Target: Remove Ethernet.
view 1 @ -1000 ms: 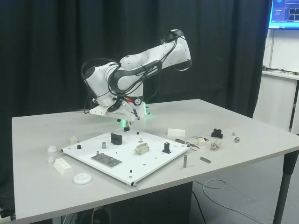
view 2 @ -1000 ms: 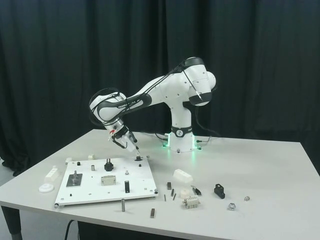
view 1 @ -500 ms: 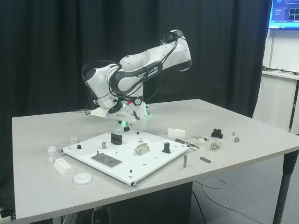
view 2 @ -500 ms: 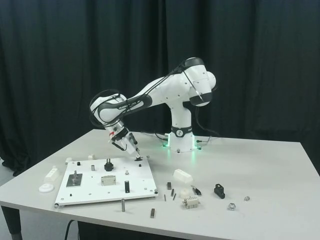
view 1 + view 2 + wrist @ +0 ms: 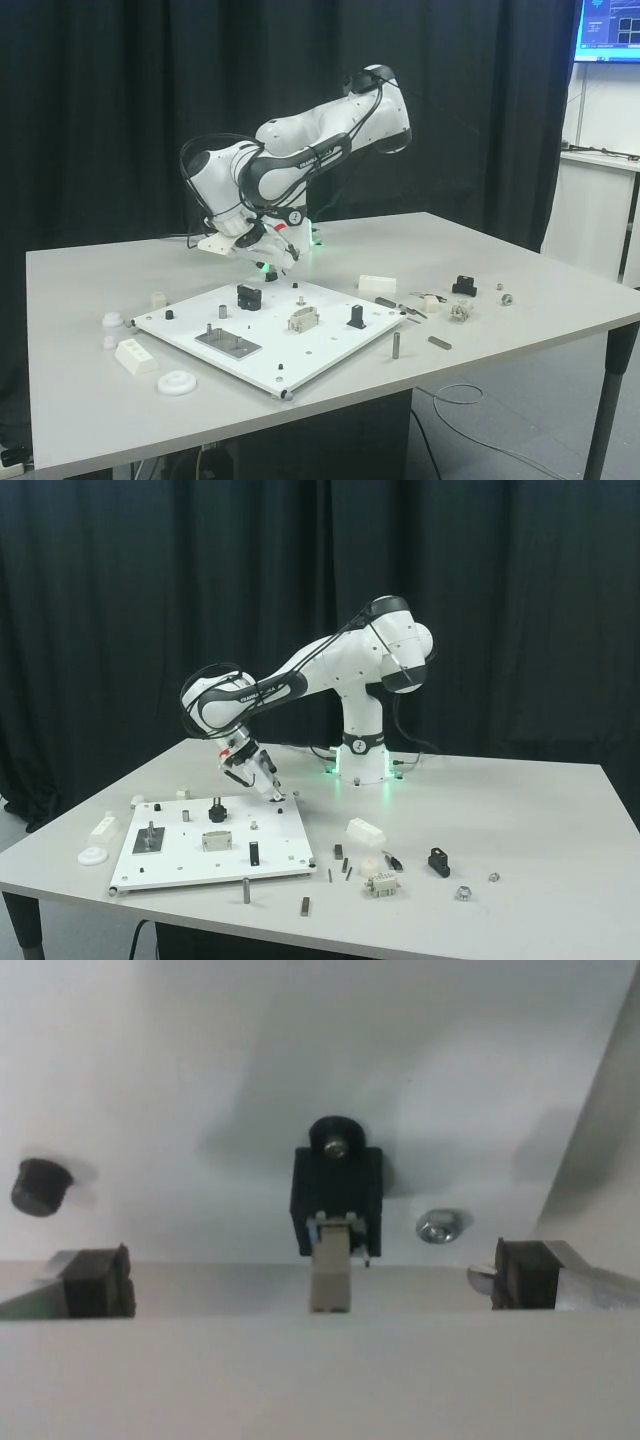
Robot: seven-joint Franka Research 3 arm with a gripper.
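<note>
At the far edge of a white assembly board [image 5: 300, 340], the gripper [image 5: 310, 1280] of a white Franka arm [image 5: 300, 150] hangs tilted just above a small black socket block [image 5: 338, 1198], its fingers spread wide with nothing between them. The wrist view shows the two black finger pads [image 5: 95, 1282], one on either side of the block and both clear of it. The Ethernet plug [image 5: 331, 1272] is still seated in that block, its pale body sticking out of the socket toward the camera, midway between the pads. A black screw head caps the block on the side away from the plug, a shiny bolt head [image 5: 439, 1226] sits on the board just beside the block, and a black round stopper [image 5: 40, 1186] stands on the board well apart from it.

From the first room view, the board lies on the grey table [image 5: 500, 250] and carries other fixtures nearer the camera than the socket block: a black bracket [image 5: 248, 297], a multi-pin connector [image 5: 303, 319], another black clip [image 5: 357, 317] and a grey metal plate [image 5: 228, 344]. Loose white parts [image 5: 133, 355] rest on the table beside the board. A green light [image 5: 336, 771] glows at the arm's base, behind the board in the second room view.
</note>
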